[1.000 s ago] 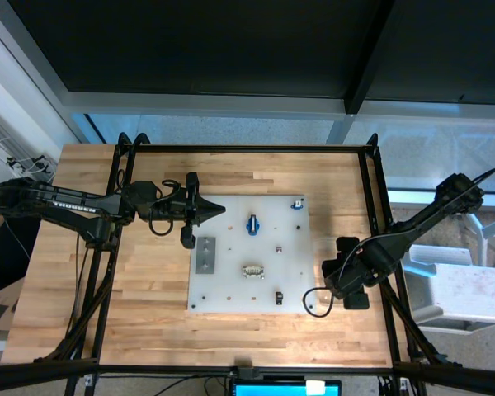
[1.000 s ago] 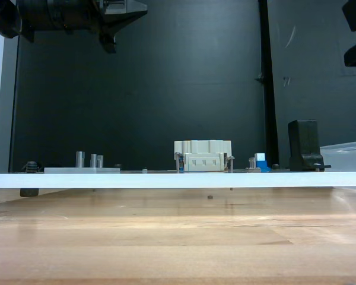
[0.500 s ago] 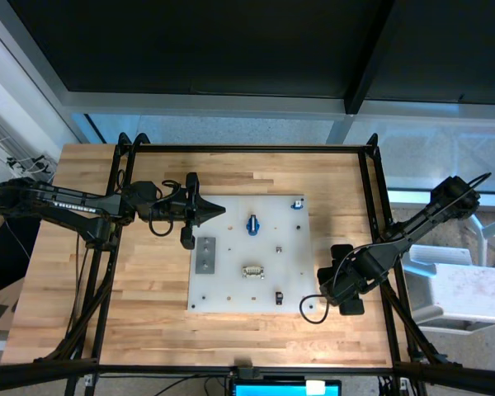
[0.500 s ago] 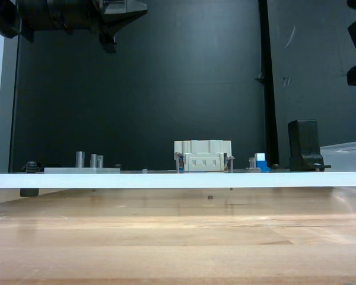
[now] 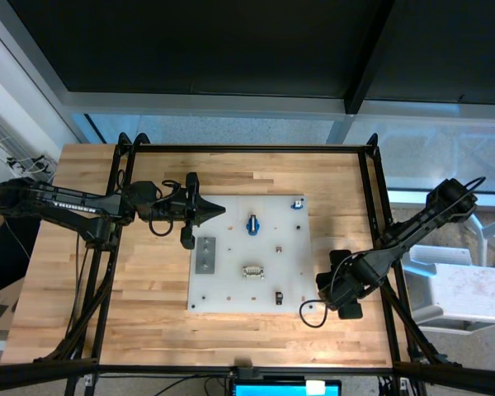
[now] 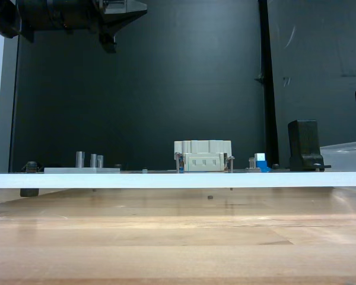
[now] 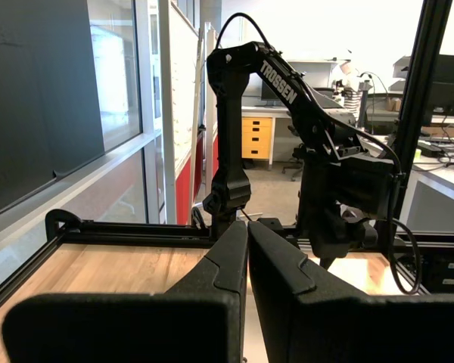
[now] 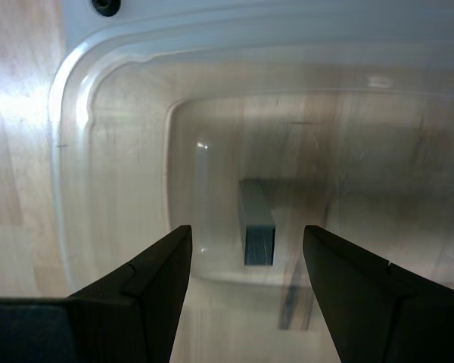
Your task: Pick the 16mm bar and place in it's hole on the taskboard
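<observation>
16mm bar: location not confirmed. A dark piece [image 8: 259,215] lying free in the clear tray [image 8: 76,151], just off the taskboard [image 5: 231,289] near-right corner, may be it. Right gripper [image 8: 246,231] hangs over that tray, fingers spread, empty. Left gripper [image 7: 247,227] sits high above the board's far-left corner, fingers pressed together on nothing. Step, as judged: approach for the pick. Next: descend straddling the piece, then close.
</observation>
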Motion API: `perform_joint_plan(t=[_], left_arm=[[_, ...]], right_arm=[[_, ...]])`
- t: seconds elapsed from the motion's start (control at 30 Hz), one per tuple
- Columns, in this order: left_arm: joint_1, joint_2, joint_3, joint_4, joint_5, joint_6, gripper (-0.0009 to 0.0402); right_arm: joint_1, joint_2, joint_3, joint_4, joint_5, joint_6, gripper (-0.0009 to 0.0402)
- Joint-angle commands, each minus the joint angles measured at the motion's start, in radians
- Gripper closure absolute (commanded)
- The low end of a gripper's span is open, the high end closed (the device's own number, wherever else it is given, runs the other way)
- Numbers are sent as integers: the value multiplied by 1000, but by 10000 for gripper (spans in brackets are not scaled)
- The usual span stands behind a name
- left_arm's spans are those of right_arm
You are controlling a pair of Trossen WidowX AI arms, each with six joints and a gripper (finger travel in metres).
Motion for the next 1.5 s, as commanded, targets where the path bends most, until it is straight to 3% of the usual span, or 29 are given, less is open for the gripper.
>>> perform_joint_plan(t=[0.03,0.37,0.87,1.1,1.5], left_arm=[[0,0,0,0,0,0,393],[0,0,0,0,0,0,393],[0,0,0,0,0,0,393],[0,0,0,0,0,0,393],[0,0,0,0,0,0,393]], right_arm=[[0,0,-14,14,0,2,193],[0,0,-50,77,1,36,254],[0,0,-53,71,1,52,397],[-1,-4,-37,51,1,54,388],[-4,-22,139,-127,3,29,393]])
